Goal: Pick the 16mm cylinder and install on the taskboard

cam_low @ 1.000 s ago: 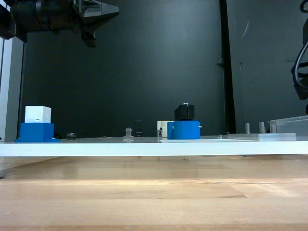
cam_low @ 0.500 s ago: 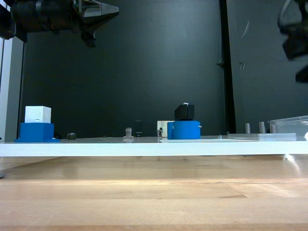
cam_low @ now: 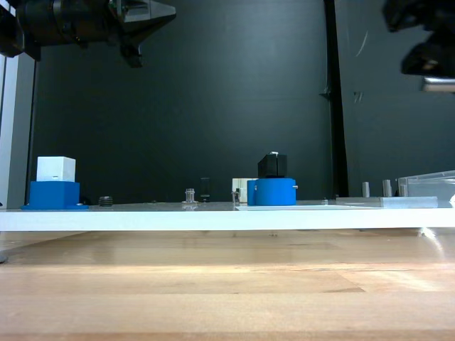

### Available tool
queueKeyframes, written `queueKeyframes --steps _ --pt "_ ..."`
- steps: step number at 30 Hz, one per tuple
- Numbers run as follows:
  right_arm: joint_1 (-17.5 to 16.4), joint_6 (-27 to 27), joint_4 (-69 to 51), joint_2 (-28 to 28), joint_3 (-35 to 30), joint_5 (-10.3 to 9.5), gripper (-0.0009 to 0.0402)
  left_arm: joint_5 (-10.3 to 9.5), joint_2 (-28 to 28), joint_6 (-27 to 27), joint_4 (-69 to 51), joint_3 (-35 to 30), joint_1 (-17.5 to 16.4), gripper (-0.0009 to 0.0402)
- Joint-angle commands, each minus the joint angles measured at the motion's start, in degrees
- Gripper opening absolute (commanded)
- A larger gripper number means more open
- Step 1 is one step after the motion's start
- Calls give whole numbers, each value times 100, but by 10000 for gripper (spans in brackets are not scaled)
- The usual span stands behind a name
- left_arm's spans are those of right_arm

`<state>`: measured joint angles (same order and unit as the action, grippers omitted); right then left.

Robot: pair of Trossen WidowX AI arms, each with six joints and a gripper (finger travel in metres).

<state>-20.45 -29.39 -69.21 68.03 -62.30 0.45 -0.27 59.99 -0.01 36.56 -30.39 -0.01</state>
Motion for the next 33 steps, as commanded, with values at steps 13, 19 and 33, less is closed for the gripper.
queueKeyframes --steps 13,19,33 --pt "1154 1392 -704 1443 -2173 -22 0 356 142 48 -160 -11 4 1" --pt "1344 1707 -811 2068 -3038 -7 0 396 540 72 -326 -162 15 31" --pt "1635 2188 -809 3250 -4422 -9 0 415 1622 79 -1014 -1156 44 174"
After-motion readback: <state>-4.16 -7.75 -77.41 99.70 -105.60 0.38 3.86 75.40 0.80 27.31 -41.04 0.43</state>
